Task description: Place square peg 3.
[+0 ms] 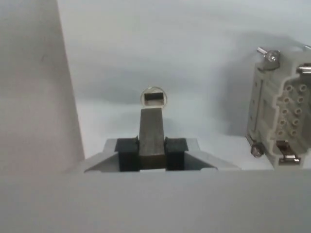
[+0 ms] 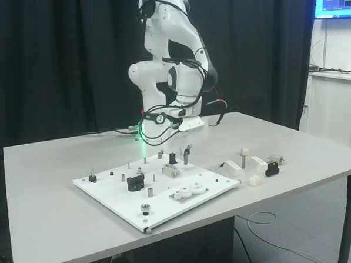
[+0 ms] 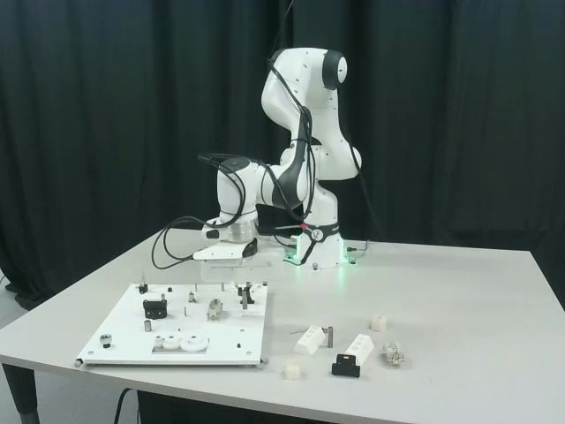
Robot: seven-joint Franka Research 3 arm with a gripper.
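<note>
My gripper (image 1: 151,151) is shut on a grey square peg (image 1: 151,133), which is upright between the black finger pads (image 1: 127,153). The peg's lower end hangs just above a small round socket with a rectangular hole (image 1: 153,97) in the white board (image 1: 116,58); I cannot tell whether they touch. In the first room view the gripper (image 2: 180,156) is low over the far middle of the board (image 2: 108,191). The second room view shows the gripper (image 3: 244,296) near the board's far right edge (image 3: 256,340).
A grey multi-pin connector (image 1: 284,121) is mounted on the board close beside the socket. The board also carries a black holder (image 2: 135,182), white gears (image 2: 187,194) and small pins. White blocks (image 2: 231,167) and a black part (image 2: 272,170) lie on the grey table beside the board.
</note>
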